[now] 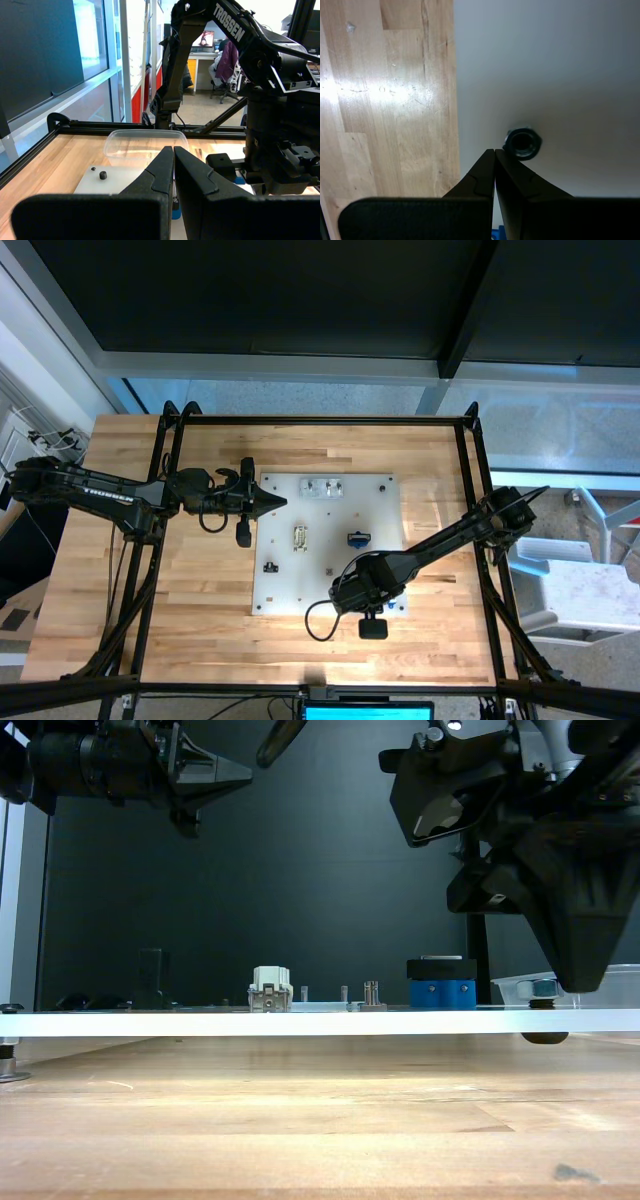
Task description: Unfasten the M12 fastener and place in the container
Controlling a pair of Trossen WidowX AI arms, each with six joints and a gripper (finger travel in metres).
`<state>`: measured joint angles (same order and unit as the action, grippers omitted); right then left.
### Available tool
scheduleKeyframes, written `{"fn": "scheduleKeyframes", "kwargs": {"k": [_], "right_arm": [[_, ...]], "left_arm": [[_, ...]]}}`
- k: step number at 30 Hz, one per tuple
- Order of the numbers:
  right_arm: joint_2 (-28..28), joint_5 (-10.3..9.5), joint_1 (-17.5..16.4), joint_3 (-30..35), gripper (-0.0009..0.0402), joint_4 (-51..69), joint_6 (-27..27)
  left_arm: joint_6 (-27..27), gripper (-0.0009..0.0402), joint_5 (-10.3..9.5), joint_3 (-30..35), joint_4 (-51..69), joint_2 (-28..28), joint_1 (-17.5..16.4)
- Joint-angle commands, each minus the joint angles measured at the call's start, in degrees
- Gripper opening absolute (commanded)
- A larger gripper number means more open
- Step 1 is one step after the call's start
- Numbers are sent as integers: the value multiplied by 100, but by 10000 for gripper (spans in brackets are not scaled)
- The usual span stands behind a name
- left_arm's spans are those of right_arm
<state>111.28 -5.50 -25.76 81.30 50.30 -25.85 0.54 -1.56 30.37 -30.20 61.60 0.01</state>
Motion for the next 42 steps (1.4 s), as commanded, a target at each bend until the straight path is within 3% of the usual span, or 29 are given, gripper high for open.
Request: {"fn": "scheduleKeyframes", "kwargs": {"k": [1,3,5,10,12,19,28,33,39,42], "right_arm": [[7,2,7,-22,0,-39,11],[7,42,13,-22,0,-28,46],[7,289,13,-24,0,17,59],[-42,1488,15,13,0,490,-396],[-46,1556,17,55,0,638,-389],[-105,1399,17,61,0,632,-446],[-302,251,13,61,0,415,-549],[-330,-37,11,120,0,356,-623],[-284,-57,11,151,0,157,-568],[-284,225,42,151,0,149,-1252]], "left_arm": [[0,0,0,0,-9,0,-2],[0,0,0,0,-9,0,0],[0,0,0,0,-9,0,-2],[0,0,0,0,-7,0,0],[0,0,0,0,-9,0,0],[0,0,0,0,-7,-2,-4],[0,0,2,0,4,0,0],[0,0,0,0,17,0,-2],[0,0,2,0,31,0,0],[0,0,0,0,31,0,-2]]}}
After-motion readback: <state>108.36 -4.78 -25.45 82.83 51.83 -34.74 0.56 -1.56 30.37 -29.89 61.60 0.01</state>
